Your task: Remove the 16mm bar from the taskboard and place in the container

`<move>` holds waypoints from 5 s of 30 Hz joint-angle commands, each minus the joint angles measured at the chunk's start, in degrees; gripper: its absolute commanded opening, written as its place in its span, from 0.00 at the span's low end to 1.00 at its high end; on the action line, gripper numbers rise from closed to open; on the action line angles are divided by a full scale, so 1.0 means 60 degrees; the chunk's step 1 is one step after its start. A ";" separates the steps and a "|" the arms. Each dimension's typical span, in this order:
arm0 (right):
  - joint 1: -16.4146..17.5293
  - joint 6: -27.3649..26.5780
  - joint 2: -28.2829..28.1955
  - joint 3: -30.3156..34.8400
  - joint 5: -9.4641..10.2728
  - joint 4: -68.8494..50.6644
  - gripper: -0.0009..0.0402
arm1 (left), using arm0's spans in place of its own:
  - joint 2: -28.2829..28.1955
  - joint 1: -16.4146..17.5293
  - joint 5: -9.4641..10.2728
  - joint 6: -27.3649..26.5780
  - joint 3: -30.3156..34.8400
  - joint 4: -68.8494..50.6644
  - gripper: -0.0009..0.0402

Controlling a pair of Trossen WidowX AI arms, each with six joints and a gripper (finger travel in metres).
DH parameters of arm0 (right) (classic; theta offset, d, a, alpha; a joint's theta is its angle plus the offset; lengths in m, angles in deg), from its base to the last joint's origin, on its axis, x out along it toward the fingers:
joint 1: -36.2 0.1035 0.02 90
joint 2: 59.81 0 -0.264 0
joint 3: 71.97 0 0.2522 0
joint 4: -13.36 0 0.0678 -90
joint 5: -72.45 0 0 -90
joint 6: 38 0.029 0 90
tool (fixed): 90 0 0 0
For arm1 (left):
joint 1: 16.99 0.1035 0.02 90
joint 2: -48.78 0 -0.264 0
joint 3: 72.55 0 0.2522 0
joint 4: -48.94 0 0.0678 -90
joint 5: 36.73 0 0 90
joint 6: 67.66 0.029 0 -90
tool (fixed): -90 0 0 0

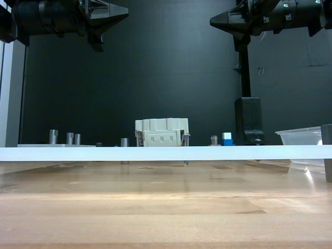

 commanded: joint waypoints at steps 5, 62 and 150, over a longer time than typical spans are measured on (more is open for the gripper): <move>0.0004 0.0004 0.0000 0.0000 -0.0004 -0.0084 0.03 | 0.0000 0.0004 0.0000 0.0000 0.0004 0.0000 0.02; 0.5038 0.3475 -0.6018 0.7573 -0.0106 -1.3621 0.35 | 0.0004 0.0004 0.0000 0.0000 0.0004 0.0000 0.02; 0.5745 0.5650 -0.9439 0.7854 -0.1096 -1.1216 0.02 | 0.0000 0.0007 0.0000 0.0004 0.0004 0.0004 0.02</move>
